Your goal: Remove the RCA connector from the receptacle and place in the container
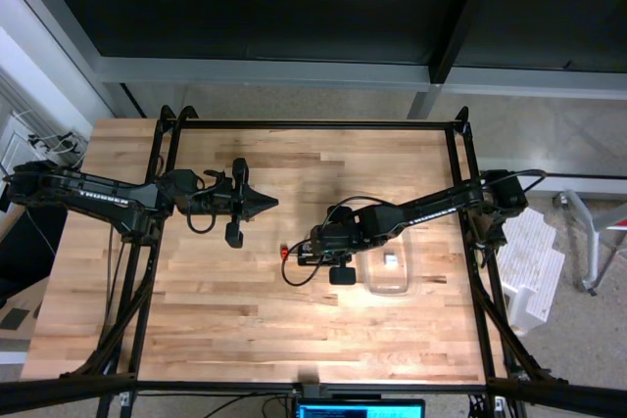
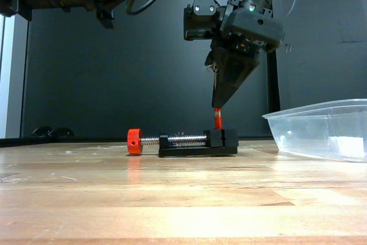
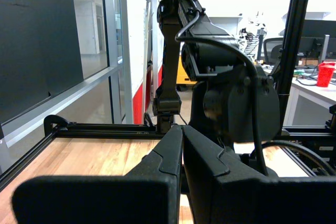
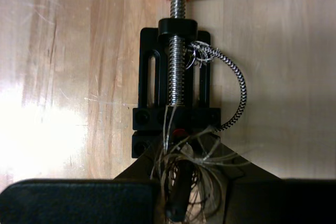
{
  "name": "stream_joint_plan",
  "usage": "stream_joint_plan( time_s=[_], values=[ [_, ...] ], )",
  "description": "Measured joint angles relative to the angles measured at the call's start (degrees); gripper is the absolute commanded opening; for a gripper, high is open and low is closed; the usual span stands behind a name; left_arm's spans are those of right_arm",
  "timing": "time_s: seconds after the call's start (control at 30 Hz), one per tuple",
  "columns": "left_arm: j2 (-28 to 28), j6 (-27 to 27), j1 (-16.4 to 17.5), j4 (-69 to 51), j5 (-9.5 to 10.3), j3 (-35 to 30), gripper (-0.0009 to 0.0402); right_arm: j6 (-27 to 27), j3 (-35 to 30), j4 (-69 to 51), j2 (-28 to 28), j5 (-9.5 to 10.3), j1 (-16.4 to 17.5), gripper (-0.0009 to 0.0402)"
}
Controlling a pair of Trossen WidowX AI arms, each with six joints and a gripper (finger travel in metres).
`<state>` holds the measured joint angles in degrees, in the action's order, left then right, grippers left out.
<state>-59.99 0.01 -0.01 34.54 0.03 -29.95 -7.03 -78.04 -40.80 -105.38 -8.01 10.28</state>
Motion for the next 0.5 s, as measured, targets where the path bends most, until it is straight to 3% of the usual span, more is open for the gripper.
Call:
stream_joint_plan(
  time_s=[0.5],
  values=[
    [0.0, 0.0, 0.0, 0.0, 0.02, 0.0, 0.0000, -0.1, 0.0, -1.1, 5.6, -0.63, 0.0, 0.0000]
  ],
)
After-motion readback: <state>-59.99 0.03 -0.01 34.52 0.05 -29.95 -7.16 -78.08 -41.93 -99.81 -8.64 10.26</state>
